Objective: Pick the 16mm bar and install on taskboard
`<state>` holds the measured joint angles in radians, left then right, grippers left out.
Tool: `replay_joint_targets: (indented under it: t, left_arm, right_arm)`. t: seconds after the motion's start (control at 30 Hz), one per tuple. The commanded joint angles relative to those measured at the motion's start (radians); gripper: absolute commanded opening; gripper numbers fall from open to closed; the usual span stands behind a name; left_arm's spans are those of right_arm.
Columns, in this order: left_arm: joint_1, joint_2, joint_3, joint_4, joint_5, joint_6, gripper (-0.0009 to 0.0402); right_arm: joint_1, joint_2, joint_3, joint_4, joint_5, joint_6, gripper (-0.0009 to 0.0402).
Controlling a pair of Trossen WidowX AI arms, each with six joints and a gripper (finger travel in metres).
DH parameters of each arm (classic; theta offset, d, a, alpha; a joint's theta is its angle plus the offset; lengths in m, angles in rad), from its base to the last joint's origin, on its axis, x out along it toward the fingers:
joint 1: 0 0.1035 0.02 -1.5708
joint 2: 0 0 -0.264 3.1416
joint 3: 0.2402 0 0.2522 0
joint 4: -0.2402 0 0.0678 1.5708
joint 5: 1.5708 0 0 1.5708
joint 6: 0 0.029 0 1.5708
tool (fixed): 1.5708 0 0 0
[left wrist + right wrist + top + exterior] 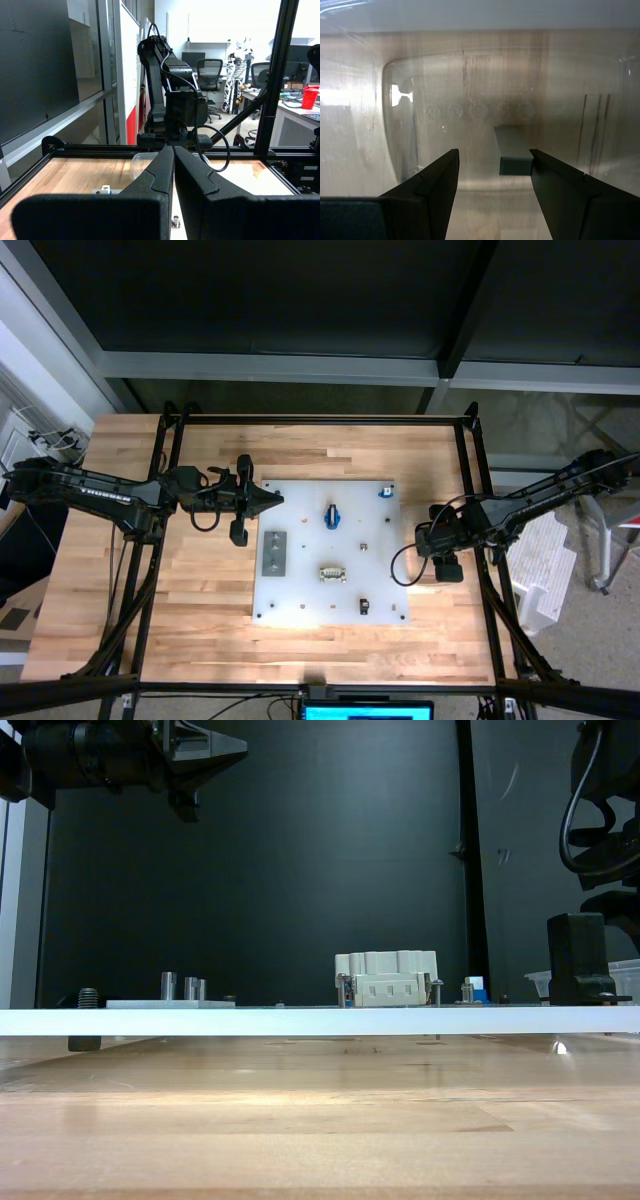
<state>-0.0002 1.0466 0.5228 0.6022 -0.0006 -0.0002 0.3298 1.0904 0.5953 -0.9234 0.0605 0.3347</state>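
The right gripper [494, 152] points downward with its two dark fingers [437, 190] spread wide apart. Beyond the tips, seen in the gap between them and closer to one finger than the other, the 16mm bar [514, 150] lies free. It is a dark, square-edged block resting on the floor of a clear plastic tray [470, 90], clear of any seat on the board, and whether a finger touches it cannot be told. From above, the right gripper [447, 566] hangs just off the right edge of the white taskboard [310, 590], over the wooden table [200, 620]. From table height, the right gripper [580, 970] reaches down to about the level of the board's top, beside the tray [537, 982]. The left gripper [173, 148] has its fingers [155, 175] pressed together tip to tip. From above, the left gripper [275, 498] lies level over the taskboard's far left corner, pointing inward. In the low view, the left gripper [235, 748] is high above the board [300, 1020]. Below and beyond its tips sit a grey plate [274, 552] carrying short metal pegs [190, 988], and a blue fitting [333, 514]. Nearer the board's middle is a beige connector [333, 574] — well apart from both grippers.
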Motion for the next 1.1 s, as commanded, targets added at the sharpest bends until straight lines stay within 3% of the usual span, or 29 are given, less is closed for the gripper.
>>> replay_joint_targets:
  t: [0.03,0.43,1.1]
  left_arm:
    - [0.000,0.000,0.000,0.000,0.000,0.000,0.0000]
    - [0.000,0.000,0.000,0.000,0.000,0.000,0.0000]
    - [0.000,0.000,0.000,0.000,0.000,0.000,0.0000]
  right_arm:
    - [0.000,0.000,-0.008,0.016,0.005,0.002,0.0192]
    - [0.000,0.000,-0.012,0.020,0.045,0.026,0.0192]
    - [0.000,0.000,-0.012,0.020,0.047,0.028,0.0192]
